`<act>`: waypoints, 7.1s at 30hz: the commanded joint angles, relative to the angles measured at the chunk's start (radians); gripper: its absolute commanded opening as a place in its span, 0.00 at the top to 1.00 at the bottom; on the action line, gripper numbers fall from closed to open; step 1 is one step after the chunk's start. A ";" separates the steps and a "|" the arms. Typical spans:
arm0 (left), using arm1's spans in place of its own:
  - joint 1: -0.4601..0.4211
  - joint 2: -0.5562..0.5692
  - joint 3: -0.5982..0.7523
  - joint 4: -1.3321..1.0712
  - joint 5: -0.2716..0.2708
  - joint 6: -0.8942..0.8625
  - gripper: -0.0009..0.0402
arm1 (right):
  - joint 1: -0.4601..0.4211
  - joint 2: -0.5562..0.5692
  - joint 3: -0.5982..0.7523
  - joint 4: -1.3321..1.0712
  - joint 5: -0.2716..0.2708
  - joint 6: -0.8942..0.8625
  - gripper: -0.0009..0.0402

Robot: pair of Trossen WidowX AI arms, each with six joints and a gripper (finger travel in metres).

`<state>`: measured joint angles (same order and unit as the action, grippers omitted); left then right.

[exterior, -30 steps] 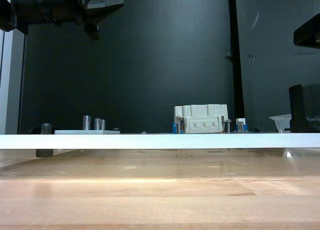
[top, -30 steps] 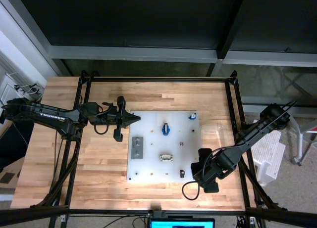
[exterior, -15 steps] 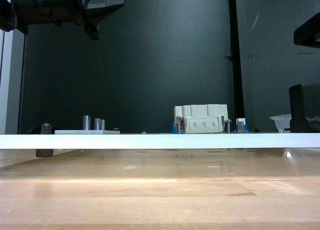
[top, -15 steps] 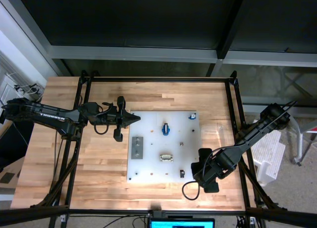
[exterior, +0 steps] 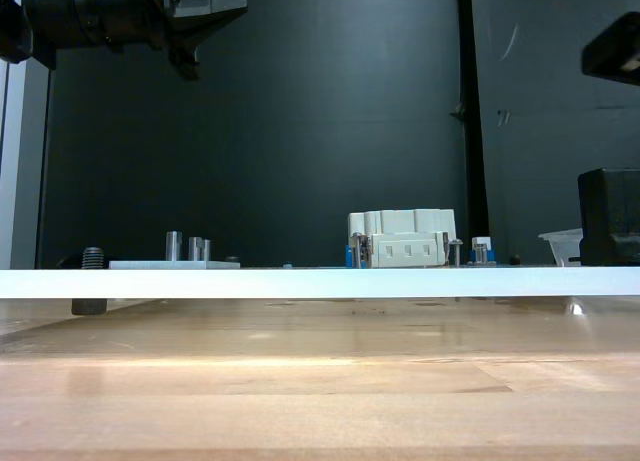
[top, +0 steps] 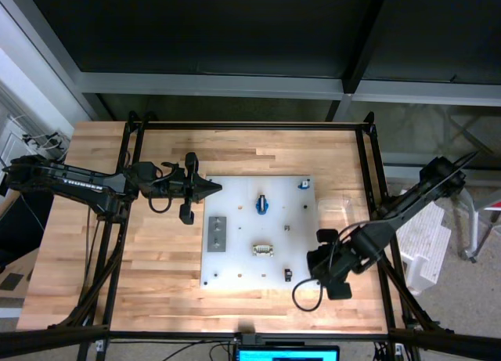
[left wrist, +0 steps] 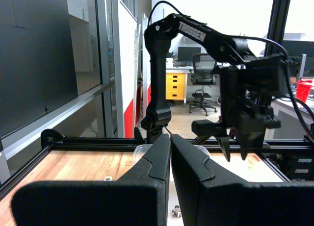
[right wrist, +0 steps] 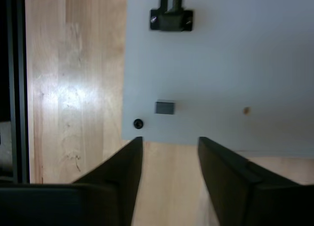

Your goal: Pick the 16mm bar and install on taskboard

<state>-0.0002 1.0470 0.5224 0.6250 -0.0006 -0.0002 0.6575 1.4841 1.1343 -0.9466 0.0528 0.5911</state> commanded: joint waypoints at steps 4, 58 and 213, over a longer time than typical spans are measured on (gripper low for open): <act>0.000 0.000 0.000 0.000 0.000 0.000 0.98 | -0.092 -0.102 -0.031 0.002 0.040 -0.086 0.97; 0.000 0.000 0.000 0.001 0.000 0.000 0.98 | -0.679 -0.483 -0.499 1.328 -0.100 -0.567 0.98; 0.000 0.000 0.000 0.000 0.000 0.000 0.98 | -0.679 -0.483 -0.518 1.324 -0.098 -0.521 0.98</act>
<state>-0.0002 1.0470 0.5228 0.6254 -0.0006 -0.0006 -0.0219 1.0012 0.6159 0.3786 -0.0448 0.0696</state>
